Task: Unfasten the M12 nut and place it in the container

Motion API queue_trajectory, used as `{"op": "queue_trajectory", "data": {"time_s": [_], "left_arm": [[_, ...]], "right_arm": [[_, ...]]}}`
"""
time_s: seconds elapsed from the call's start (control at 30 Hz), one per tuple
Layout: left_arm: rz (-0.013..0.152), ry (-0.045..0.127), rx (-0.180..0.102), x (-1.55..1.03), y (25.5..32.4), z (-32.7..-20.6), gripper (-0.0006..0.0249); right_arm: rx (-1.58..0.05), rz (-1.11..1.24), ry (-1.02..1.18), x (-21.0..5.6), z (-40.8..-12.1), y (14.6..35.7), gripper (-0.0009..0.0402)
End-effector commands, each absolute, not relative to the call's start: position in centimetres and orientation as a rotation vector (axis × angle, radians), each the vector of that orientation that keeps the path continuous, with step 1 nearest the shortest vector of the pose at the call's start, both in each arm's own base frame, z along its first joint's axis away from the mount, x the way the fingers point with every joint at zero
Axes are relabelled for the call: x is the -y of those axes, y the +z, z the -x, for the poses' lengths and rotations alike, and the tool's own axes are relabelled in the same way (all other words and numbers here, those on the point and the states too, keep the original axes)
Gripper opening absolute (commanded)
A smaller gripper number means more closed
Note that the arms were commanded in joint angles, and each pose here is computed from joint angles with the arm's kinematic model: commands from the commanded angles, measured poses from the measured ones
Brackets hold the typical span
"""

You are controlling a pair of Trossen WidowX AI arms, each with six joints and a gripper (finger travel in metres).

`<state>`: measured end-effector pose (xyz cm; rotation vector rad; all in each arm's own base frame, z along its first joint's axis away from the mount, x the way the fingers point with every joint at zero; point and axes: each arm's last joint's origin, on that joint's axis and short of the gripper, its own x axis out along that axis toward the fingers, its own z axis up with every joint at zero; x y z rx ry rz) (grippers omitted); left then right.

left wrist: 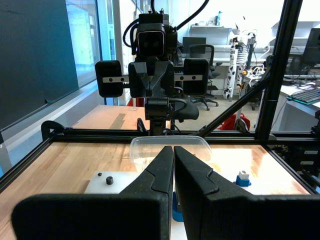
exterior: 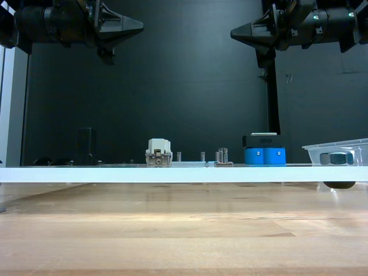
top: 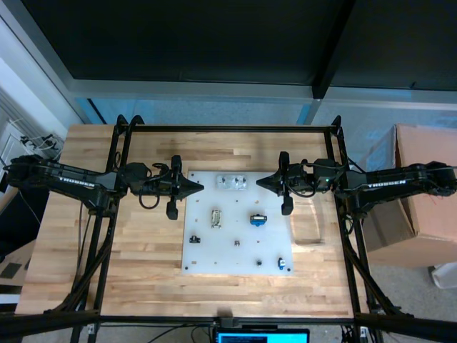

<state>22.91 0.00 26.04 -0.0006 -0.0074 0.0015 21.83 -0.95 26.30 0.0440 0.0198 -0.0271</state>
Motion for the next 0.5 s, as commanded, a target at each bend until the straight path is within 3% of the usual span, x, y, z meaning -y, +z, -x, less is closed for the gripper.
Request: {"op": "queue_trajectory", "data": {"time_s": [0.03, 0.5], "left_arm": [[0.001, 0.001, 0.008, 0.0, 26.05, -22.92, 0.0], [0.001, 0.001, 0.008, -0.01, 26.05, -22.92, 0.0]], "right_arm": [[-0.022, -0.045, -0.027, 0.94, -21.87, 26.26, 0.0], [-0.032, -0.064, -0.027, 0.93, -21.89, 26.24, 0.0]]}}
